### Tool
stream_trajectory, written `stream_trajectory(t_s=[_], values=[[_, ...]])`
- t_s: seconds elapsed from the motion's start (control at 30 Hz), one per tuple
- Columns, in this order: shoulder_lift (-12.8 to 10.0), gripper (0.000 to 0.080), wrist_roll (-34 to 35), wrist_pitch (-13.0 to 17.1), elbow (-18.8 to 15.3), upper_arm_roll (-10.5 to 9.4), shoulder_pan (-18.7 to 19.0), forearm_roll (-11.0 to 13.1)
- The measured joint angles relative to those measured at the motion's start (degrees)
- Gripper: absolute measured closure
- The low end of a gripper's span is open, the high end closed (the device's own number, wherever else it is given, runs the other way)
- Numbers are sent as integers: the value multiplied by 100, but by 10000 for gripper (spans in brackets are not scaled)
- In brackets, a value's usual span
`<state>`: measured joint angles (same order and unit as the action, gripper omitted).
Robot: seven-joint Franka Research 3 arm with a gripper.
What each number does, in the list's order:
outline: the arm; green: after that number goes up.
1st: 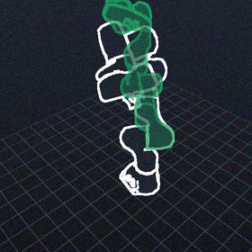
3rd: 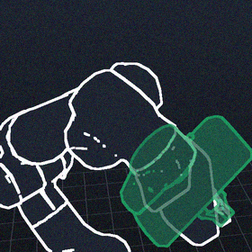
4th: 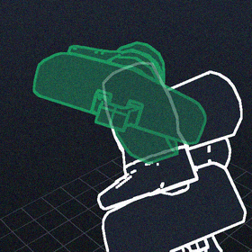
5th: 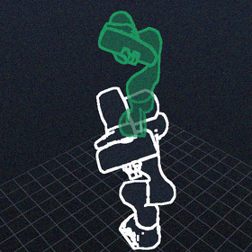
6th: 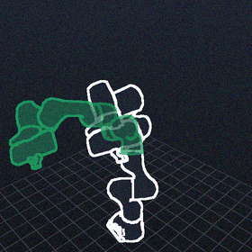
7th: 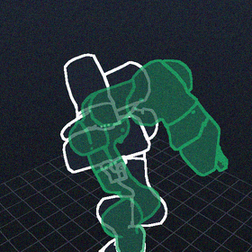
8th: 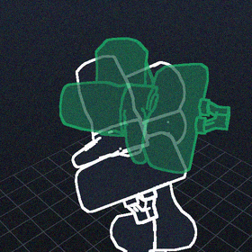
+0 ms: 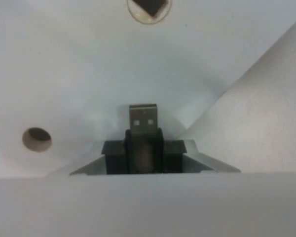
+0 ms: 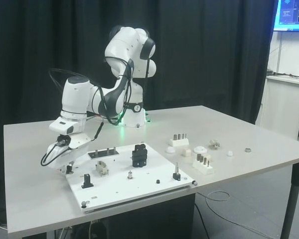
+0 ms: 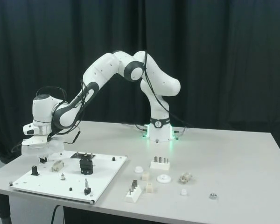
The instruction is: Pick USB.
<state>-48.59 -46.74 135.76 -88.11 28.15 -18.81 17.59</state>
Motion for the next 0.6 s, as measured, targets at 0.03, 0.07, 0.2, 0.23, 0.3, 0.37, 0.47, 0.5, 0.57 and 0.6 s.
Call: stream_trajectory(t_s=[0.03, 0.07, 0.2, 0.23, 0.3, 0.37, 0.47, 0.5, 0.57, 0.6], values=[[0, 651, 0, 0, 3, 0, 3, 0], [0, 651, 0, 0, 8, 0, 5, -2], [0, 651, 0, -4, 51, 8, 7, -19], [1, 651, 1, -8, 66, 13, 7, -24], [2, 651, 8, -27, 103, 26, 7, -31], [3, 651, 17, -57, 142, 42, 7, -35], [8, 654, 32, -124, 204, 71, 7, -38], [10, 654, 36, -145, 224, 80, 7, -39], [12, 654, 40, -200, 269, 96, 6, -41], [13, 654, 43, -238, 292, 104, 7, -42]])
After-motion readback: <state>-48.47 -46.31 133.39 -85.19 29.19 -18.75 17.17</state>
